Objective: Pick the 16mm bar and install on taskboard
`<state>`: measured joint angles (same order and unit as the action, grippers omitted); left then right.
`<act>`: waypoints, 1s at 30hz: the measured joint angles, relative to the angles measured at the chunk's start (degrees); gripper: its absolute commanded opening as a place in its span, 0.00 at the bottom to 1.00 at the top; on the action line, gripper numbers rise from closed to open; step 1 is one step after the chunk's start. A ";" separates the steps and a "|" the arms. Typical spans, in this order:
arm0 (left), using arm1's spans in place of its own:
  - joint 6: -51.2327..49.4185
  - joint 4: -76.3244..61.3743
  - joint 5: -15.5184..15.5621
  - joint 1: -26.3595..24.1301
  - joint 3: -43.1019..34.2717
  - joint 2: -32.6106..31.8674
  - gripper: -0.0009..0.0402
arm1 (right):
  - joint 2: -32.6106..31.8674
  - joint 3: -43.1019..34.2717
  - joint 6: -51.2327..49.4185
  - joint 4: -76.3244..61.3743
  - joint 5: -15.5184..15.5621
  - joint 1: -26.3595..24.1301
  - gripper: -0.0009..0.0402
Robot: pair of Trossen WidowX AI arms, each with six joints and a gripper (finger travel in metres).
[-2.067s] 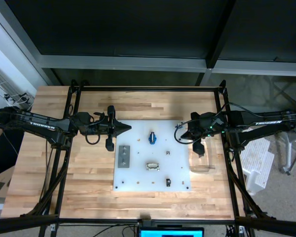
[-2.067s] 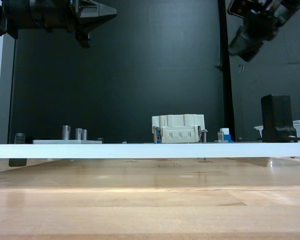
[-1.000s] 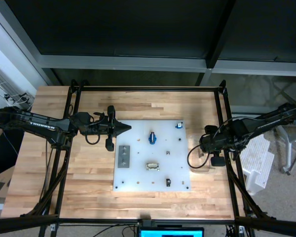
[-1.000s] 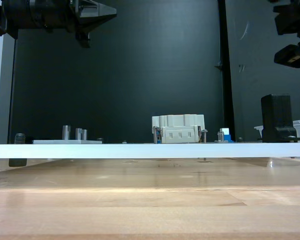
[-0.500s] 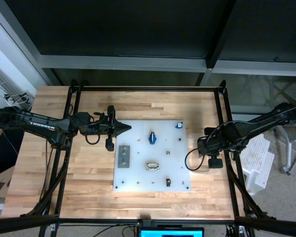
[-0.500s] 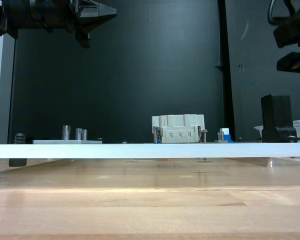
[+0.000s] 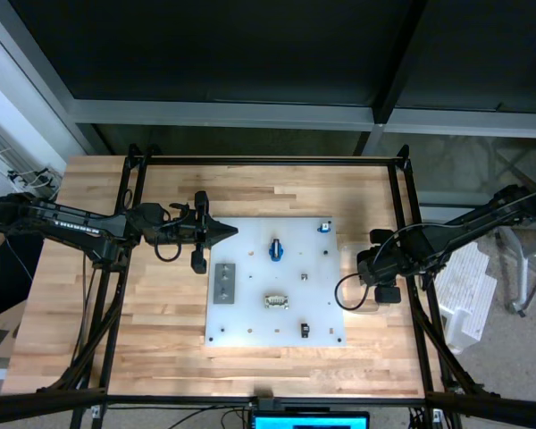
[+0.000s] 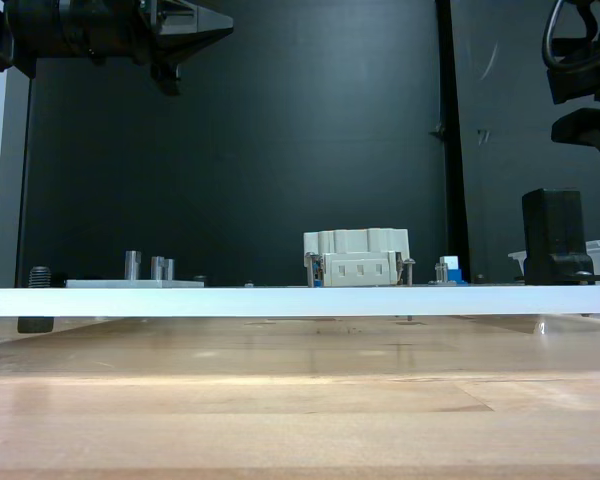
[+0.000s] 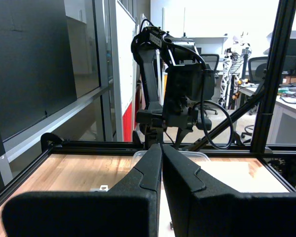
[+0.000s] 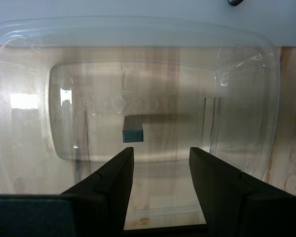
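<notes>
Right gripper (image 10: 161, 157), spread, has moved over the tray (image 10: 266, 74).
Inside lies, probably, the bar (image 10: 132, 129); left gripper (image 9: 161, 148), closed, hovers above the board's (image 7: 250, 323) far-left corner.

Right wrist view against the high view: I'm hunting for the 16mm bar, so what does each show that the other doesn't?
Only the right wrist view shows the 16mm bar, lying free inside the clear tray, just ahead of the open right pincer. Only the high view shows the taskboard across its whole face, and the left pincer by the board's far left corner. Both show the clear tray and the right pincer, which hangs over it beside the board's right edge.
</notes>
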<state>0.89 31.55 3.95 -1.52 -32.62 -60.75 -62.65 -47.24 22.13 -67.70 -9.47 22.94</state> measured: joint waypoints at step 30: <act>0.00 -0.02 0.00 0.00 -0.02 0.02 0.02 | -1.64 8.11 1.42 10.14 0.04 2.62 0.44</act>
<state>0.89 31.53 3.95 -1.52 -32.64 -60.73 -64.29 -39.13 23.55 -57.56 -9.43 25.56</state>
